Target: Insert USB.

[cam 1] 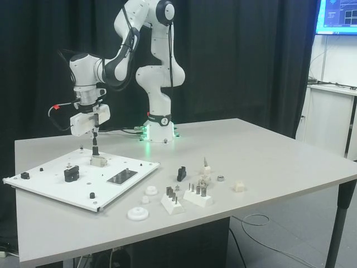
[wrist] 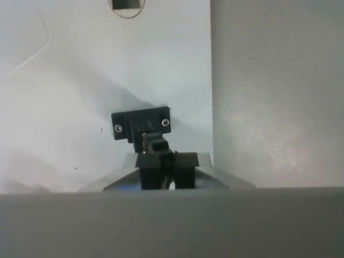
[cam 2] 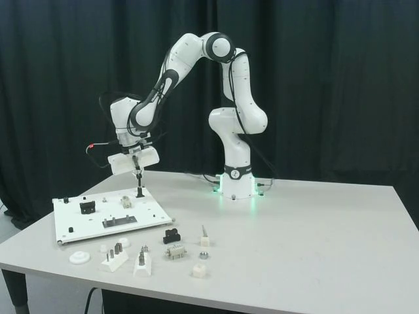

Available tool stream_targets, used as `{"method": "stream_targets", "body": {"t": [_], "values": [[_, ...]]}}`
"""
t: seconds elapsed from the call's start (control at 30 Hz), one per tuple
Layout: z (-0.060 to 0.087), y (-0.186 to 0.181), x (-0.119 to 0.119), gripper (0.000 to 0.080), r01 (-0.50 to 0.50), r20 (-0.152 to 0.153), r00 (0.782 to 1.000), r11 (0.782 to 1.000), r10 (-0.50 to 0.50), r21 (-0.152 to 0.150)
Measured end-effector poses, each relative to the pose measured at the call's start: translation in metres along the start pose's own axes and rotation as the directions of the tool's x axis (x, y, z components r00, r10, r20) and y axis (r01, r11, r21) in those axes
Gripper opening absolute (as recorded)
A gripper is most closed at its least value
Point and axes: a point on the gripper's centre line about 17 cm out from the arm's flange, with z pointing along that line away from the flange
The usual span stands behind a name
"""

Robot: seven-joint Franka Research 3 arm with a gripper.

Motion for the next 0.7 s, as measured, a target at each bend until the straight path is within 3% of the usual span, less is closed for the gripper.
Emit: {"method": "stream_targets", "body": {"t": [0.7], "values": [[-0.0002,-0.0011,-0.0016,0.0045,0.022,0.000,1.000,1.000,-0.022,0.005]]}}
